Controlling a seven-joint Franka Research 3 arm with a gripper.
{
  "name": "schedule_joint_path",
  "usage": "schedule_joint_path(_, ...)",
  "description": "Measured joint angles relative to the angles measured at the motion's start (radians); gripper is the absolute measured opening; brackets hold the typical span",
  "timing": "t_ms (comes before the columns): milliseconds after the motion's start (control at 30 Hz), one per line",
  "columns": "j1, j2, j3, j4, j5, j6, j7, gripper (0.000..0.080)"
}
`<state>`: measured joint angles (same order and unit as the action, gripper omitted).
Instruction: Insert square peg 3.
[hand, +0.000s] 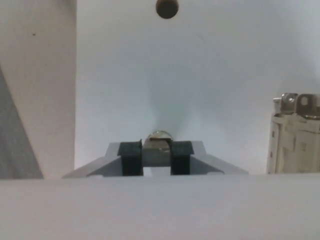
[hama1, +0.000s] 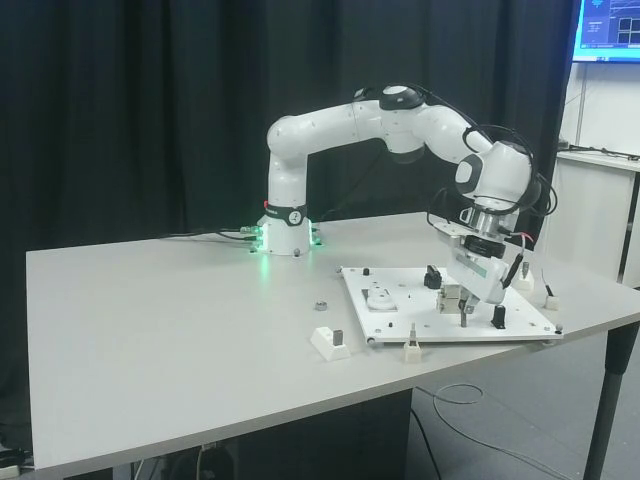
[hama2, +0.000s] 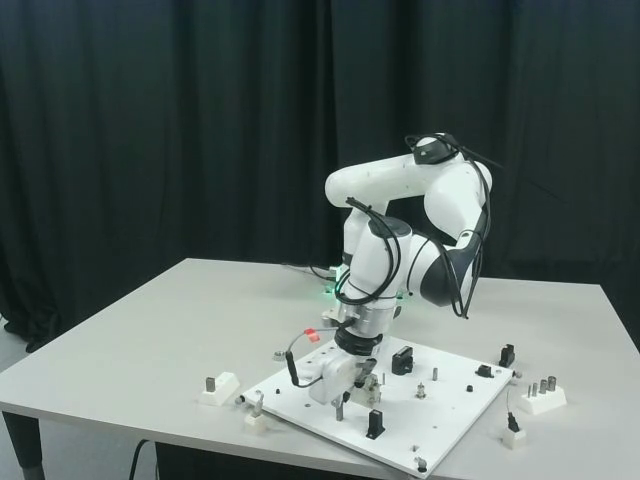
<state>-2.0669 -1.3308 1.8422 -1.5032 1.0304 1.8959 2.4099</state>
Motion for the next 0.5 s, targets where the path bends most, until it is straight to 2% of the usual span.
schedule_joint_path(500,0.002,-0.001,0.006,-0.004,-0.001,0.003,0.0,0.0114)
